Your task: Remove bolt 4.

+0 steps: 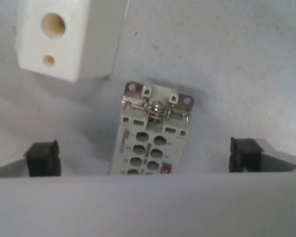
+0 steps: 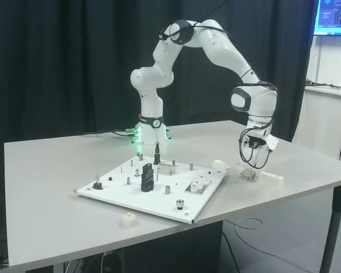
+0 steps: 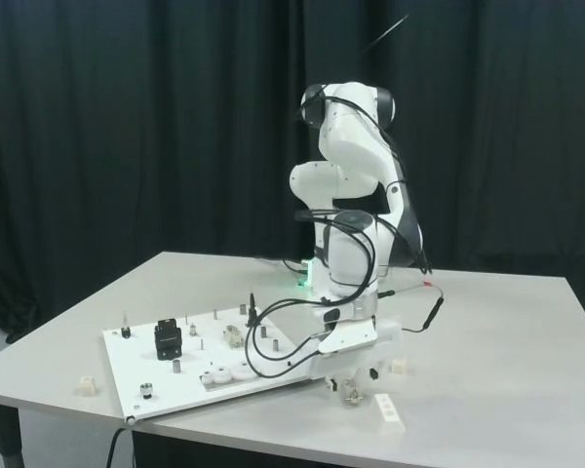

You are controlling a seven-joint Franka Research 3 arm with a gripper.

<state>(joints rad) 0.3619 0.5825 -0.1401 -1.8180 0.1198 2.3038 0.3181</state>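
Grey table point(image 2: 57, 170): gripper point(image 1: 143, 157) jaws wide, empty, above white connector point(image 1: 151, 132).

- Arm point(image 2: 216, 40): white with black joints.
- Table point(image 2: 45, 187): plain grey.
- Board point(image 2: 159, 196): white.
- Curtain point(image 3: 127, 127): black.
- Light at the arm's base point(image 2: 139, 149): green.
- Connector block point(image 1: 150, 143): white, grey metal clip.
- Fingertips point(image 1: 43, 159): black.

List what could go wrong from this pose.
1. The end effector, open, hangs over a connector block lying loose on the grey table, off the white board; closing here would likely grab the wrong part.
2. The loose block may slide or tip if touched.
3. A white holed block lies close by and could be bumped.
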